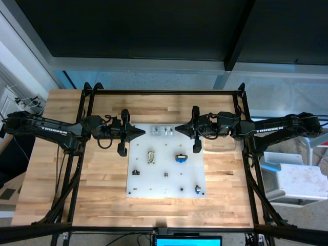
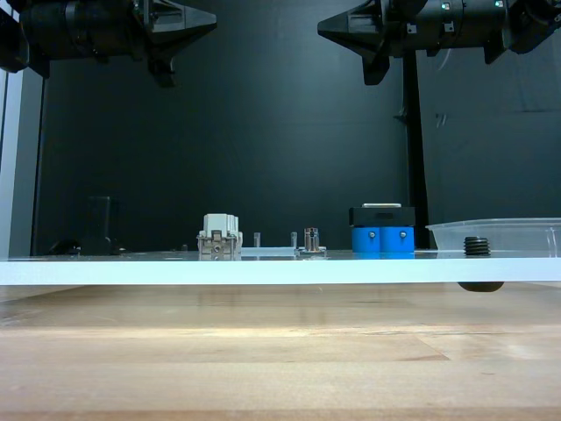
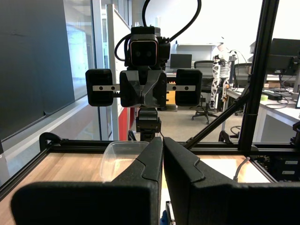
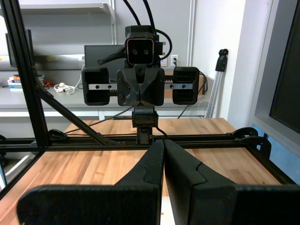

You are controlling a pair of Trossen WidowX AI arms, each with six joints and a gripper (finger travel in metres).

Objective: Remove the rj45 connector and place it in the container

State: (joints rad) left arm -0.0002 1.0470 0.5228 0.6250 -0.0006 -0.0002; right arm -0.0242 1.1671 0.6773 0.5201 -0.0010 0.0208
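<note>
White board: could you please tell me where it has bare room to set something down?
Bare: the white board's near strip, left of the black knob. Crowded: the middle, around the grey connector and blue part. Left tool and right tool hover shut over its far end.

Left hand (image 1: 143,132) and right hand (image 1: 177,128) hovered high near frame centre, tips facing, fingers pressed together.

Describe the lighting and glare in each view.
High view: even light; the white board reads bright, with the left gripper and right gripper dark, both shut, hovering over its far part. Low view: black backdrop swallows both arms; the container shows faint highlights. Left wrist view: bright room behind, fingers underexposed. Right wrist view: softer, even indoor light.
</note>
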